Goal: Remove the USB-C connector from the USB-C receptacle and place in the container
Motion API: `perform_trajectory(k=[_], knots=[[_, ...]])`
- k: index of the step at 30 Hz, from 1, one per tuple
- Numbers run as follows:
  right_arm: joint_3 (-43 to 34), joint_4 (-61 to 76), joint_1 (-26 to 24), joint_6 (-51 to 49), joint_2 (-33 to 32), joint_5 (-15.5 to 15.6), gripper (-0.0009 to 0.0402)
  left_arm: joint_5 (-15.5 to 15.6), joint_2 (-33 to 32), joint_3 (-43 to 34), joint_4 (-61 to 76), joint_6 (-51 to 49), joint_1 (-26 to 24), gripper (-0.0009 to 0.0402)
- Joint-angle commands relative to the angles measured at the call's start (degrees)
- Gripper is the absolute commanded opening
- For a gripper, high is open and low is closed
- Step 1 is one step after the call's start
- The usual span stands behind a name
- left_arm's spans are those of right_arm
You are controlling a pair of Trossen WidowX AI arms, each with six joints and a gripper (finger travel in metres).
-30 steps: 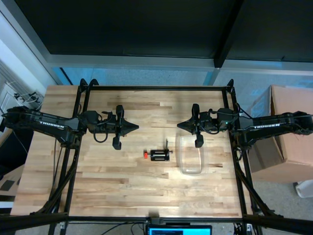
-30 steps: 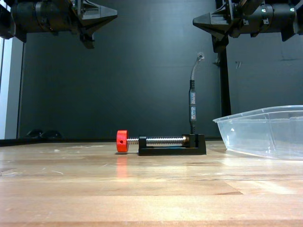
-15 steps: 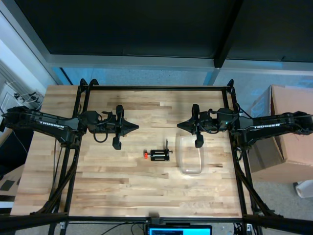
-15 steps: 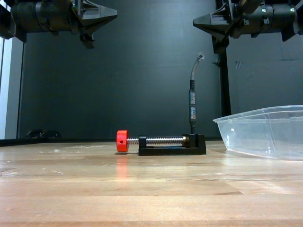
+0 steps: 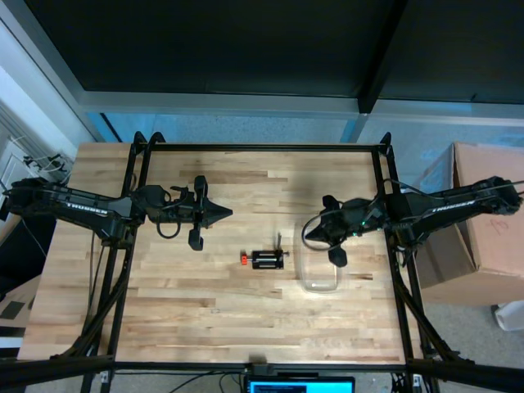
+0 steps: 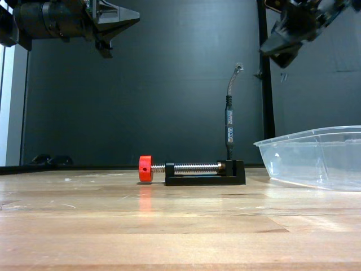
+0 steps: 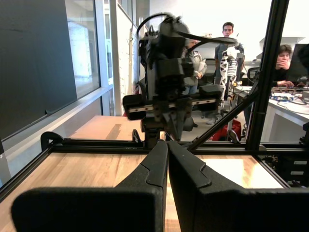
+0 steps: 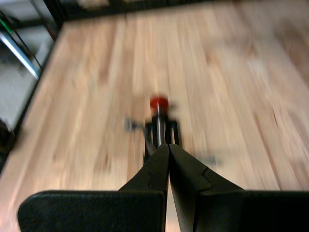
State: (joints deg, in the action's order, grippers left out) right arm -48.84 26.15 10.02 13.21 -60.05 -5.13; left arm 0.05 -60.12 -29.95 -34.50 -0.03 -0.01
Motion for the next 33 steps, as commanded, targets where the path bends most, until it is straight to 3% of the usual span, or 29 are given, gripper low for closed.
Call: perform_trajectory(k=[1, 14, 26, 33], knots=[[-6.3, 9.5, 1.4, 2.2, -3.9, -1.4, 0.0, 0.0, 0.0, 0.0, 0.0, 0.0, 0.0, 0.0], [-28.6, 34.0, 2.8, 7.3, -22.7, -1.3, 0.0007, 0.0, 0.0, 0.0, 0.0, 0.0, 0.0, 0.0], [-36.6, 36.9, 3.4, 6.9, -31.9, -1.3, 0.0181, 0.0, 0.0, 0.0, 0.0, 0.0, 0.0, 0.0], [-36.7, 35.9, 3.5, 7.0, -33.5, -1.3, 0.0218, 0.0, 0.0, 0.0, 0.0, 0.0, 0.0, 0.0]])
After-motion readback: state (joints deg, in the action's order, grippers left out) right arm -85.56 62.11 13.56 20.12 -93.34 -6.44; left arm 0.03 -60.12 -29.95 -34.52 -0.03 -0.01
